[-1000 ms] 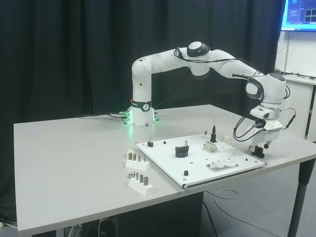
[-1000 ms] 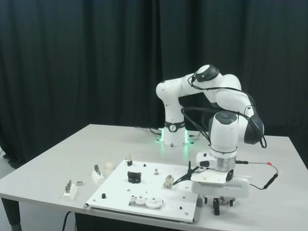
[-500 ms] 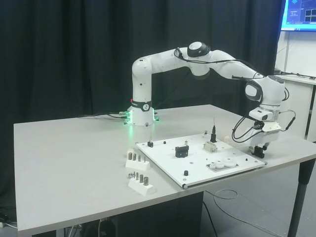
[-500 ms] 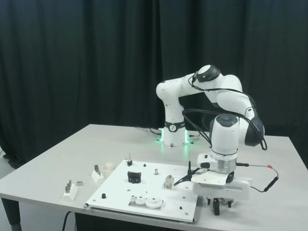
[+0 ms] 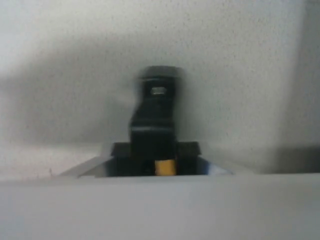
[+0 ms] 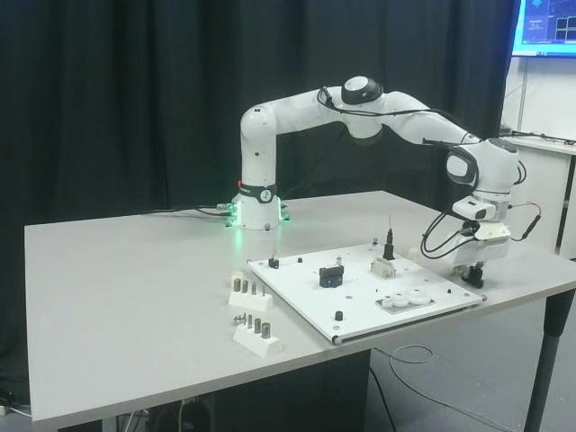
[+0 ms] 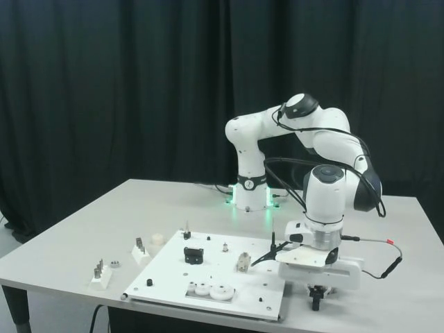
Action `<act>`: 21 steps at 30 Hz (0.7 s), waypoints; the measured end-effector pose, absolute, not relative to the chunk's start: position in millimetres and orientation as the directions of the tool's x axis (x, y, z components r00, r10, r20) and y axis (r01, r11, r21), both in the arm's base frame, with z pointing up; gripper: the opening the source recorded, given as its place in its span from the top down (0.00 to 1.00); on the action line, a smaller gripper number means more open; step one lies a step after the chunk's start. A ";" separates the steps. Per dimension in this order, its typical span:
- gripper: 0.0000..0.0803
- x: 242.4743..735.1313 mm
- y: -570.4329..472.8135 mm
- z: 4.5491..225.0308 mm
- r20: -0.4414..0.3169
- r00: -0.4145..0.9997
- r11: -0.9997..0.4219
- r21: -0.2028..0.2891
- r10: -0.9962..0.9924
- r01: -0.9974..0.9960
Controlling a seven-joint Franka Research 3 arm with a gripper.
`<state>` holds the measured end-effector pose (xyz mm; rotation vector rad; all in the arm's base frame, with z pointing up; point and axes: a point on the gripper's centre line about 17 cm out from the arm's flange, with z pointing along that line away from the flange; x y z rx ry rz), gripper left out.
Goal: Pick D-SUB.
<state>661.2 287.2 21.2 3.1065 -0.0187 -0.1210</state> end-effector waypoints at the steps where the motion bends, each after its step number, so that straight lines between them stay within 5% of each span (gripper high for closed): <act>1: 0.63 661.2 287.3 21.4 -0.077 0.997 -0.999 0.033 -0.014 -0.012; 2: 0.63 661.2 287.4 21.4 -0.077 0.997 -0.999 0.033 -0.016 -0.014; 3: 0.81 661.2 287.5 21.4 -0.077 0.997 -0.999 0.033 -0.019 -0.017; 21: 0.81 664.6 298.0 55.0 -0.062 0.997 -0.999 0.011 -0.051 -0.050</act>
